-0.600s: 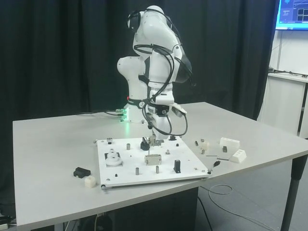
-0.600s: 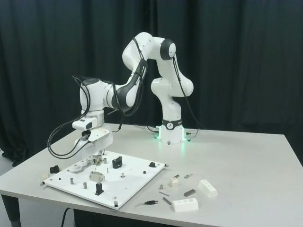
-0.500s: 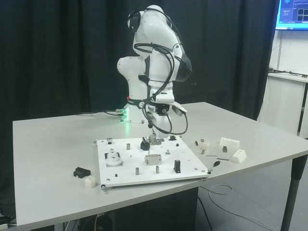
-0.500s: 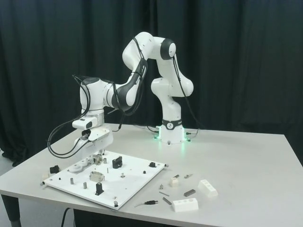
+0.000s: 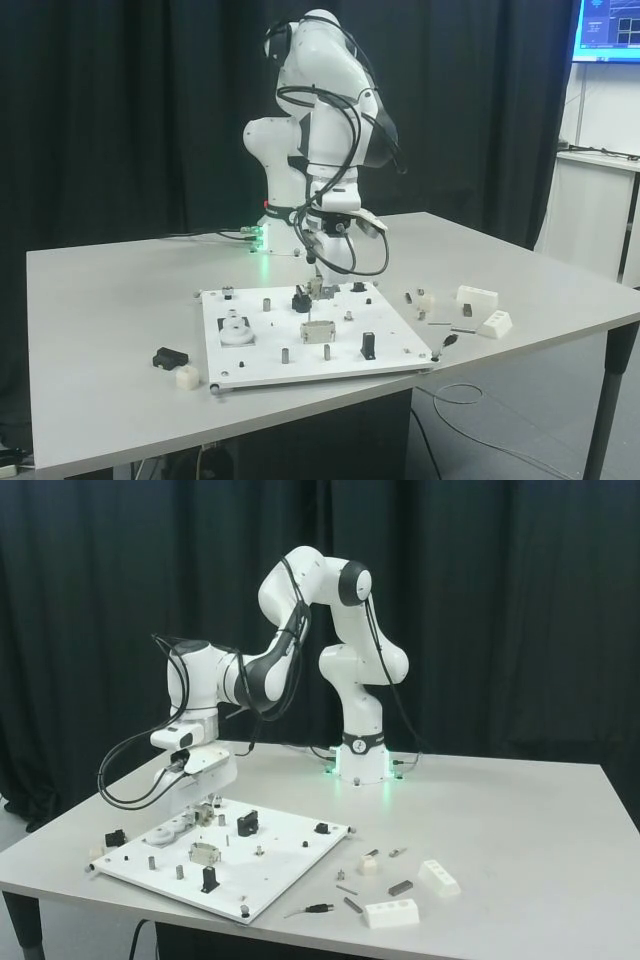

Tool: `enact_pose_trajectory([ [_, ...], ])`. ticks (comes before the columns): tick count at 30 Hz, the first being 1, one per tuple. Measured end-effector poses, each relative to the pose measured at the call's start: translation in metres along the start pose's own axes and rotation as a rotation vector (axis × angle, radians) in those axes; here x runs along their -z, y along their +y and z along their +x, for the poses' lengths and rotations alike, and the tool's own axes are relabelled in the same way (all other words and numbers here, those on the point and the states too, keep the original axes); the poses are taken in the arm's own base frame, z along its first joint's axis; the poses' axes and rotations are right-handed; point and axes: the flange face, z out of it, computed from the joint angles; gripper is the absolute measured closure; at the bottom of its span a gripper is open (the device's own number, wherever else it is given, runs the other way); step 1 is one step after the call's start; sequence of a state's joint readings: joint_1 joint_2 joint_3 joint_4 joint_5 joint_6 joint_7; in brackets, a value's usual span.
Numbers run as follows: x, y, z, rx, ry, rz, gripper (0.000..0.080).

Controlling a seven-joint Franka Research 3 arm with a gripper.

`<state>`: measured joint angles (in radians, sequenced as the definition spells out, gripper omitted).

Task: Place waterproof.

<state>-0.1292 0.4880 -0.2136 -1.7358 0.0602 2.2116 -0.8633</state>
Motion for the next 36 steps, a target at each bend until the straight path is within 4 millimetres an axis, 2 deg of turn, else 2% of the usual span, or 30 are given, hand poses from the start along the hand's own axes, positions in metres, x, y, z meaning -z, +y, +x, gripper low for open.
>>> enact_pose_trajectory([
  [24,0.008,0.005,0.001,-0.017,0.010,-0.014,0.0492],
  [30,0.015,0.014,-0.003,-0.043,0.013,-0.032,0.0492],
  [36,0.025,0.032,-0.016,-0.077,0.016,-0.061,0.0492],
])
